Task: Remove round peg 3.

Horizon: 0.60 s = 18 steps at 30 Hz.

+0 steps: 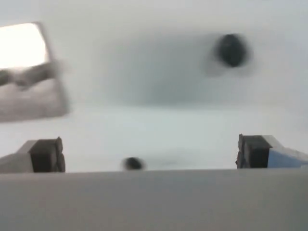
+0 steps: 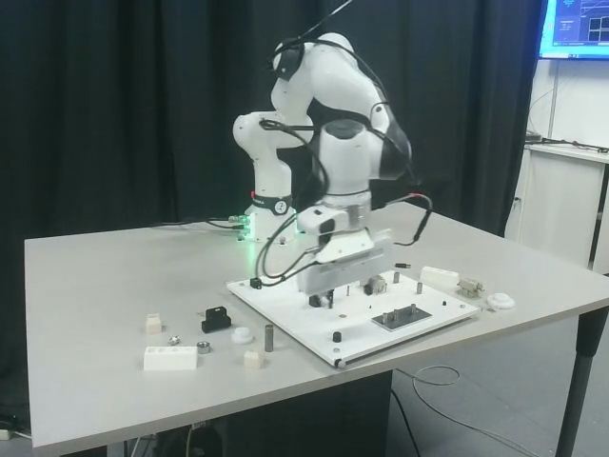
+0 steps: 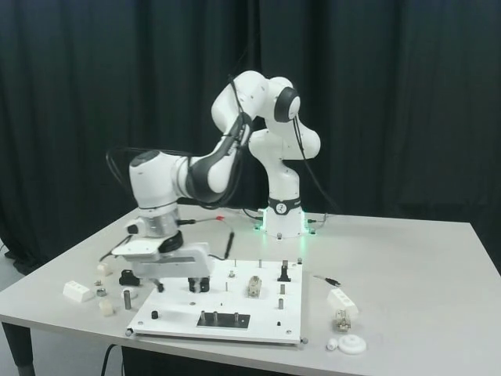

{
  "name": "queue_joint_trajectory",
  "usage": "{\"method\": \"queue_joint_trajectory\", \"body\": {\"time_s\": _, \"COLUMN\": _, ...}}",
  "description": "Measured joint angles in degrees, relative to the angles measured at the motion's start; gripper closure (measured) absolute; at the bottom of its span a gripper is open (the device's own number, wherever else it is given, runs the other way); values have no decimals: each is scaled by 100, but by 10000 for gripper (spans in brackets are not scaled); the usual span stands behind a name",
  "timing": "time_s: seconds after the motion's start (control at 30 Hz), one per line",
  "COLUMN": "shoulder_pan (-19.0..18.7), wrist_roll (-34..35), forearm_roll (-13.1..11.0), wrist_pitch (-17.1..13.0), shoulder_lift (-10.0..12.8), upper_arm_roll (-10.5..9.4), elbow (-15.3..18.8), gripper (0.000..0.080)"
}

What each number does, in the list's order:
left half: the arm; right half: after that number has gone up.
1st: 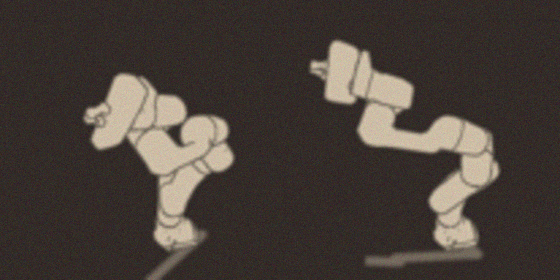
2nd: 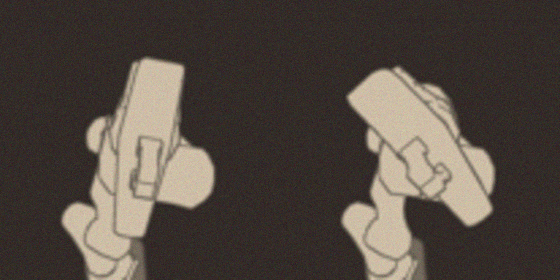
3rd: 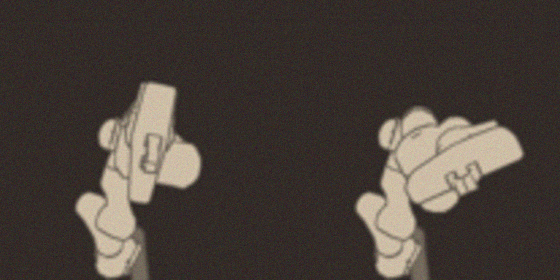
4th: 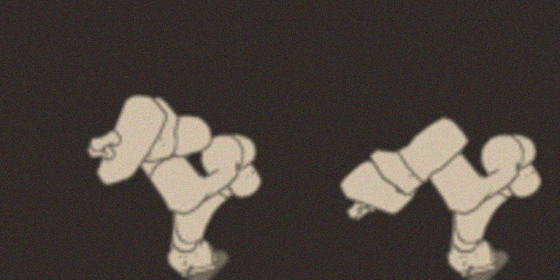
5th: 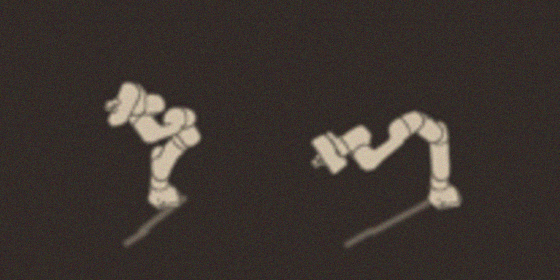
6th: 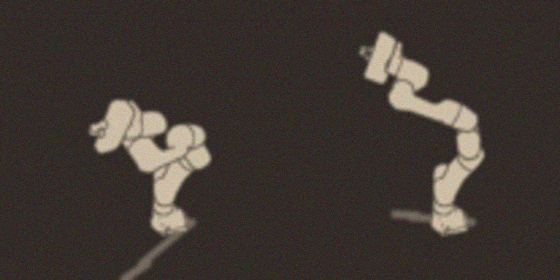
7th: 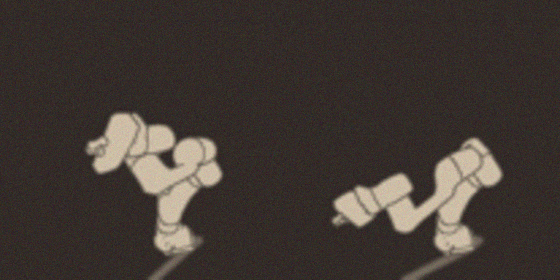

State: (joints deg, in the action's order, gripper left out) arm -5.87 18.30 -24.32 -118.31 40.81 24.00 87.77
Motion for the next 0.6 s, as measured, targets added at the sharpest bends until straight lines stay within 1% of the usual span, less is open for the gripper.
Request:
{"method": "queue_joint_trajectory", "body": {"time_s": 0.4, "shoulder_pan": -817, "wrist_roll": 887, "forearm_roll": -2, "wrist_pitch": -5, "shoulder_lift": -305, "upper_arm_roll": -27, "elbow": 591, "gripper": 3}}
{"method": "queue_joint_trajectory", "body": {"time_s": 0.6, "shoulder_pan": -1231, "wrist_roll": 1344, "forearm_roll": 20, "wrist_pitch": -74, "shoulder_lift": -475, "upper_arm_roll": -25, "elbow": 864, "gripper": 3}}
